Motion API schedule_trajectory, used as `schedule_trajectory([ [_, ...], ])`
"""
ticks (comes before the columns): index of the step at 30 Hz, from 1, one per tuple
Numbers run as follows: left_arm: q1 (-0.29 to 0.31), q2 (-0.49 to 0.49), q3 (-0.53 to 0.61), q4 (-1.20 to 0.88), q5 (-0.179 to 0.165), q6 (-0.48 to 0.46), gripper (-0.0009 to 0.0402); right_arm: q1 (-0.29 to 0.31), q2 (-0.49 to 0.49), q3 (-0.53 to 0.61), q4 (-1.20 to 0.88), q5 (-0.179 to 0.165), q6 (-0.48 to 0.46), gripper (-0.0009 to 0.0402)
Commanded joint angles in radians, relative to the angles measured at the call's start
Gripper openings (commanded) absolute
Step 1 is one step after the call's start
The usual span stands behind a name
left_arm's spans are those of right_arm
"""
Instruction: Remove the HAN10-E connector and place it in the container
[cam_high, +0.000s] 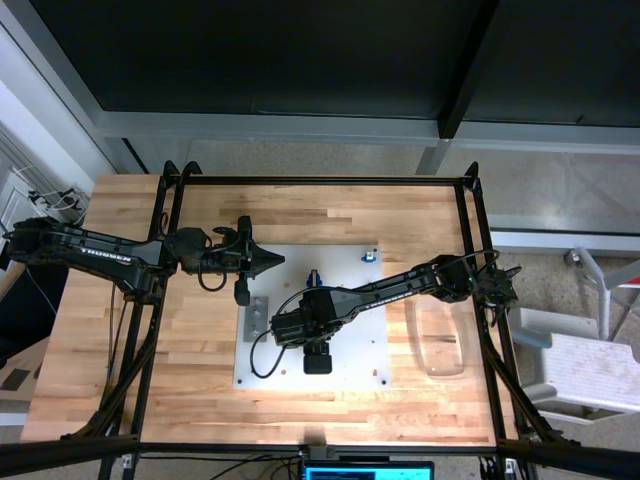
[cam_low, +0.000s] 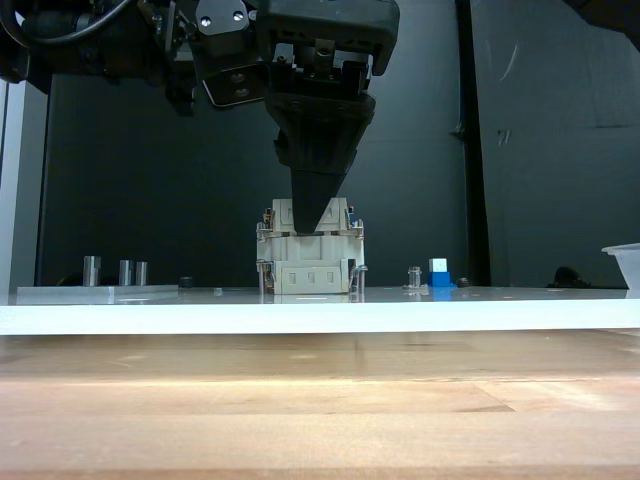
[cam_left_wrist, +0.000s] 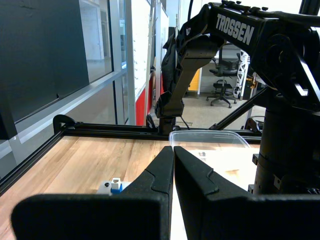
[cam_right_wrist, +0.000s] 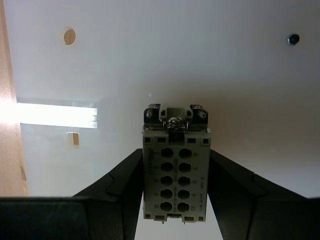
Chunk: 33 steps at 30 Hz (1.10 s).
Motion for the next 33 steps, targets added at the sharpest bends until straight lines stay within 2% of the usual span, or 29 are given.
schedule_trajectory([
  [1, 0.0, 0.0, 0.0, 0.0, 0.0, 0.0, 0.0, 0.0, -0.001, 0.001, -0.004, 0.001, -0.002, 0.0043],
  [7, 0.0, 0.0, 0.0, 0.0, 0.0, 0.0, 0.0, 0.0, -0.008, 0.002, -0.009, 0.001, -0.002, 0.0031],
  [27, 0.0, 0.0, 0.0, 0.0, 0.0, 0.0, 0.0, 0.01, -0.073, -0.002, -0.016, 0.009, -0.006, 0.0032],
  [33, 0.0, 0.0, 0.0, 0.0, 0.0, 0.0, 0.0, 0.016, -0.135, -0.084, 0.019, 0.009, -0.001, 0.0032],
])
